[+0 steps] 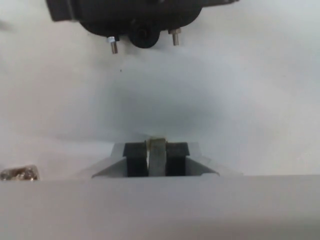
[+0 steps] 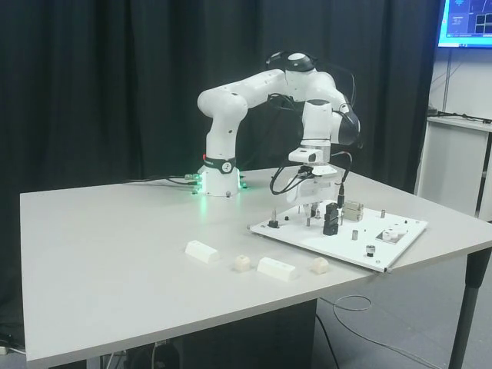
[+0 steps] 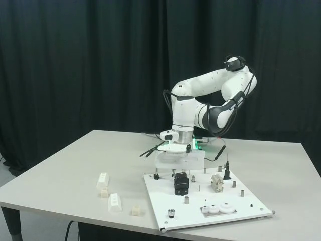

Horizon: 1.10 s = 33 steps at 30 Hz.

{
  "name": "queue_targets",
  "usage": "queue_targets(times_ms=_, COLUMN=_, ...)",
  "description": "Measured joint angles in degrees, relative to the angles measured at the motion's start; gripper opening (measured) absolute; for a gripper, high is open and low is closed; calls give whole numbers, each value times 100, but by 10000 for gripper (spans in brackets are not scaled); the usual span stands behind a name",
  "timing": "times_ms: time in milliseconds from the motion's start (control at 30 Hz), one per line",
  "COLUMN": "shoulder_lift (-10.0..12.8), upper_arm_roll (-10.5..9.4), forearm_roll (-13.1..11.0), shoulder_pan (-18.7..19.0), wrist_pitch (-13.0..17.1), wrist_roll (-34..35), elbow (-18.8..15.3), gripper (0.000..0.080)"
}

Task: Insert square peg 2.

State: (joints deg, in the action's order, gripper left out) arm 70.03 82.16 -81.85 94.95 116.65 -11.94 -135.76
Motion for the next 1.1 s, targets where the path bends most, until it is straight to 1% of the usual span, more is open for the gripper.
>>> queue_targets(times_ms=300, shoulder_lift=0, upper_arm_roll=0, forearm_roll=9, shoulder_pan=-5, wrist_pitch=-10, wrist_roll=-388, elbow=3, gripper=77)
queue_targets(times_ms=567, shoulder_lift=0, upper_arm_roll=11, forearm_roll=12, shoulder_pan=-32, wrist_pitch=-67, wrist_roll=-430, elbow=12, gripper=77)
queue_targets(times_ms=800, shoulder_lift=0, upper_arm_roll=26, forearm_roll=17, shoulder_pan=-134, wrist_pitch=-235, wrist_roll=-430, elbow=55, gripper=77)
queue_targets(times_ms=1100, shoulder_lift=0, upper_arm_roll=7, forearm_roll=27, shoulder_pan=-363, wrist_pitch=-467, wrist_roll=-441, elbow=200, gripper=77)
